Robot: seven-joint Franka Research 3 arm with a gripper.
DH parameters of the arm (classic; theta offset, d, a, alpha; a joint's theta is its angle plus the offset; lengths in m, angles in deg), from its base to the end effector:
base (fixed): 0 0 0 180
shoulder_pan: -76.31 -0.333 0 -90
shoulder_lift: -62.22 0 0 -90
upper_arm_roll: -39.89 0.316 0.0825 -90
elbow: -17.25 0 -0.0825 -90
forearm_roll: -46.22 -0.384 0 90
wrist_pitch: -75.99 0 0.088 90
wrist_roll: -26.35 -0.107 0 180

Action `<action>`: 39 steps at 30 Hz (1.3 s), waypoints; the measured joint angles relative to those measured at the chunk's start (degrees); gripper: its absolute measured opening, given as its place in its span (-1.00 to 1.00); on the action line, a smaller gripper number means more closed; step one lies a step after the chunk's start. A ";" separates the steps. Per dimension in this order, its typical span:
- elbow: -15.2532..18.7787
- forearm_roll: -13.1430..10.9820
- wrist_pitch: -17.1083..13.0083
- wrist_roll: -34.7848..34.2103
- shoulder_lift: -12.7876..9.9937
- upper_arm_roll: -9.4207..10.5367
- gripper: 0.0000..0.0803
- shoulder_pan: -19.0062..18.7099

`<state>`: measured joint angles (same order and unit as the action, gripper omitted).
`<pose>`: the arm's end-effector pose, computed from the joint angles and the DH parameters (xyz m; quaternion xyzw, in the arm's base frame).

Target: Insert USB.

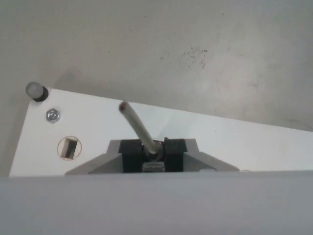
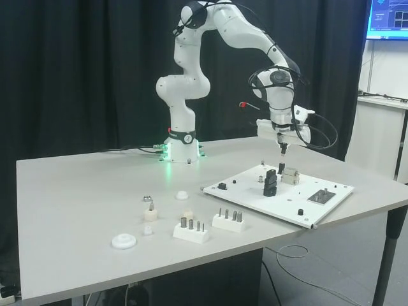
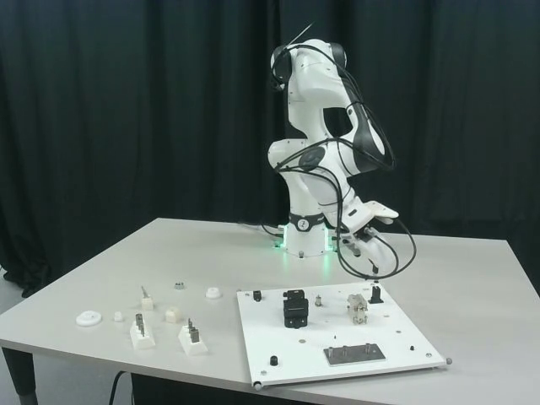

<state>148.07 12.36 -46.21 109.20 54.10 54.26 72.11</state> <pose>0.4661 0.1830 0.2789 -0.7420 -0.6107 -0.0081 0.2764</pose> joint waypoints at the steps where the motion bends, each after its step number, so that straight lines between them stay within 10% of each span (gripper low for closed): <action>1: 0.06 -0.18 -0.01 0.00 -0.03 -0.01 -0.77 0.00; 39: 3.58 -3.84 -6.35 0.84 -0.53 -0.01 -0.77 -2.28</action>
<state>151.65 8.52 -52.56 110.04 53.57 54.25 69.83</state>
